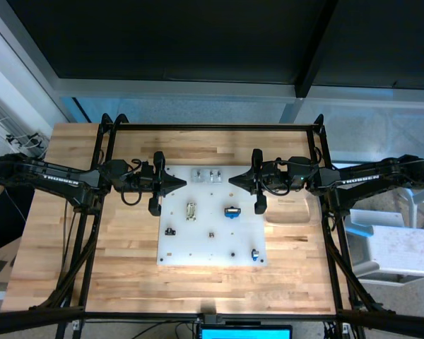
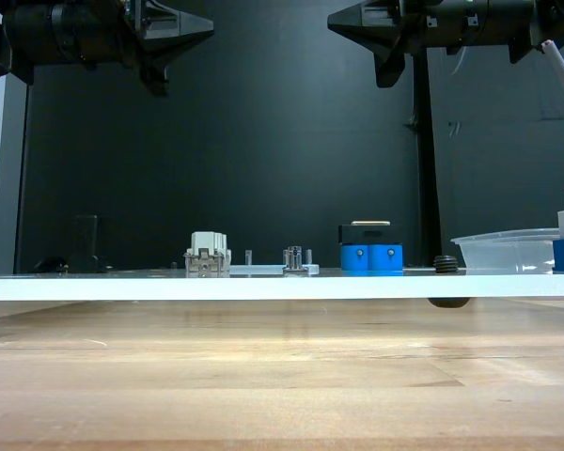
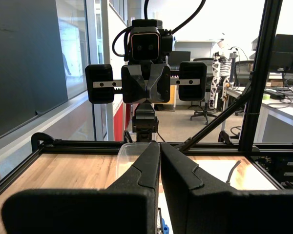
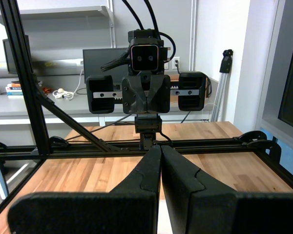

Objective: Remove the rj45 connector and place it in the container

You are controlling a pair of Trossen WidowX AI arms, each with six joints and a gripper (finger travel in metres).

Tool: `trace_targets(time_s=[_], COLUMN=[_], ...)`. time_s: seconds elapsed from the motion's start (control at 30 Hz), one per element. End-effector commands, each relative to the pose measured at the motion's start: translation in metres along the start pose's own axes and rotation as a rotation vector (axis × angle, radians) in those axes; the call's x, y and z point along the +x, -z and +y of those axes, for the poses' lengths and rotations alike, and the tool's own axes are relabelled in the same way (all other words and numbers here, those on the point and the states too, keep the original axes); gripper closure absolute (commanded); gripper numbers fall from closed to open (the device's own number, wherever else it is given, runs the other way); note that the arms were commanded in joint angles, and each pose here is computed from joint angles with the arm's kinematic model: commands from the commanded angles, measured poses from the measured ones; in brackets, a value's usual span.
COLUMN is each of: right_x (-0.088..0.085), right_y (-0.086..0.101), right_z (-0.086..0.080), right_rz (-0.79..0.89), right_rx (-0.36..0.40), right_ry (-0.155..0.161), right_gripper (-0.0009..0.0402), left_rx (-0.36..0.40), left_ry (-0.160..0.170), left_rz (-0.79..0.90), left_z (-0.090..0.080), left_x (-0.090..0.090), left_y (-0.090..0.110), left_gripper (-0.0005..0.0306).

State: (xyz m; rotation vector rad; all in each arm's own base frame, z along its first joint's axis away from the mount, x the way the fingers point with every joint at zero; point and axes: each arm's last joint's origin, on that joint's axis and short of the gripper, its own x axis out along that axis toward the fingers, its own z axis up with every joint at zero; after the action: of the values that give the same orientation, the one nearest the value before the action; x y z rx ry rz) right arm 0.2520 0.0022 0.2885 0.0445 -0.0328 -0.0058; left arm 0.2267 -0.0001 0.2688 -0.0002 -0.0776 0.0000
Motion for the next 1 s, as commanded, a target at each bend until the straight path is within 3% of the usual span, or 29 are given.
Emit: trace_targets(time_s=[0.03, 0.5, 0.73, 1.0], right_x=[0.0, 0.0, 0.0, 0.0012], right_y=[-0.0001, -0.0001, 0.0011, 0.0035], right_z=[0.0004, 0.0004, 0.0014, 0.0093], right_rz=[-0.001, -0.001, 0.013, 0.275], right_rx=[0.0, 0.0, -0.001, -0.006], right_ry=[-0.005, -0.005, -0.022, -0.037], right_gripper=[0.0393, 0.0393, 0.0394, 0.0393], left_rx=[0.0, 0.0, 0.0, 0.0], left_ry=[0.0, 0.0, 0.0, 0.0], left_rz=[0.0, 0.0, 0.0, 0.0], left_z=[0.0001, 0.0001, 0.0001, 0.0001], left_x=[0.0001, 0.0001, 0.0001, 0.0001], left_y=[0.0001, 0.0001, 0.0001, 0.0001], left_gripper=[0.03, 0.03, 0.03, 0.03])
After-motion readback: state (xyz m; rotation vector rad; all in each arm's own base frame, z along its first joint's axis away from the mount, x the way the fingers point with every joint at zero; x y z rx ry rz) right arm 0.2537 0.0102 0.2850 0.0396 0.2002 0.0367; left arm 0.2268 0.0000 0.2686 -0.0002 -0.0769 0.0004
